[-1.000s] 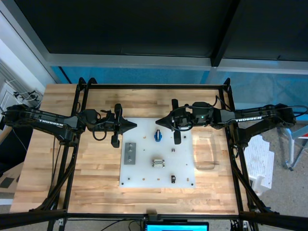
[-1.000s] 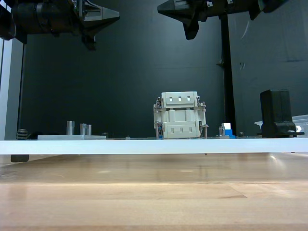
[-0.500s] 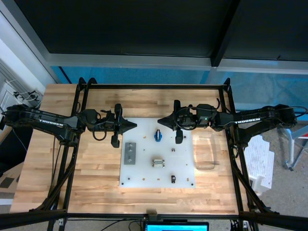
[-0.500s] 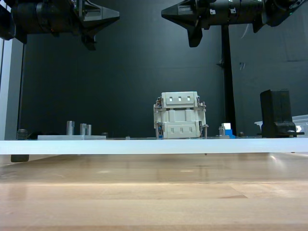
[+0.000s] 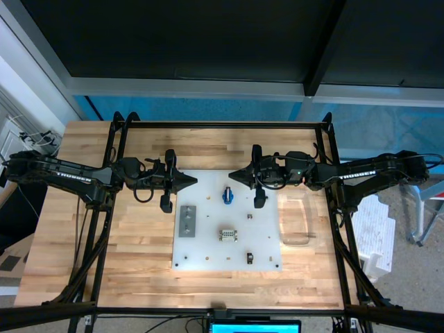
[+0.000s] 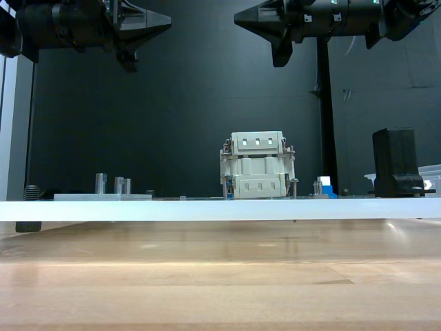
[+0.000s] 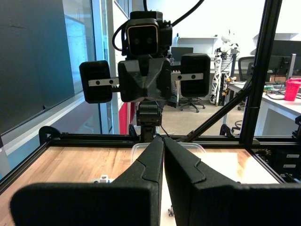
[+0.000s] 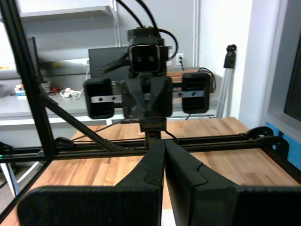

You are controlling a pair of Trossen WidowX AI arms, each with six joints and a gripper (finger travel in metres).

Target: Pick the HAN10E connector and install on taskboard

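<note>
The HAN10E connector (image 5: pixel 227 235), a small beige block with metal ends, stands upright on the white taskboard (image 5: pixel 208 251) near its middle; the low view shows the connector (image 6: pixel 257 165) on the board's edge (image 6: pixel 138 209). My left gripper (image 5: pixel 193 180) hovers high over the board's far left corner, shut and holding nothing. Facing it, my right gripper (image 5: pixel 232 175) hangs over the board's far edge, also shut and empty. Both grippers (image 6: pixel 167 23) (image 6: pixel 238 17) are well above the connector. Each wrist view shows its own fingers (image 7: pixel 150 160) (image 8: pixel 153 162) pressed together.
On the board are a grey metal block (image 5: pixel 188 220) with pins, a blue upright part (image 5: pixel 227 195) and a small black piece (image 5: pixel 250 258). A clear plastic tray (image 5: pixel 297 220) lies just right of the board. A black frame surrounds the wooden table (image 5: pixel 104 257).
My right gripper has drifted slightly to the right and a little lower. The left arm and the connector have not moved.
</note>
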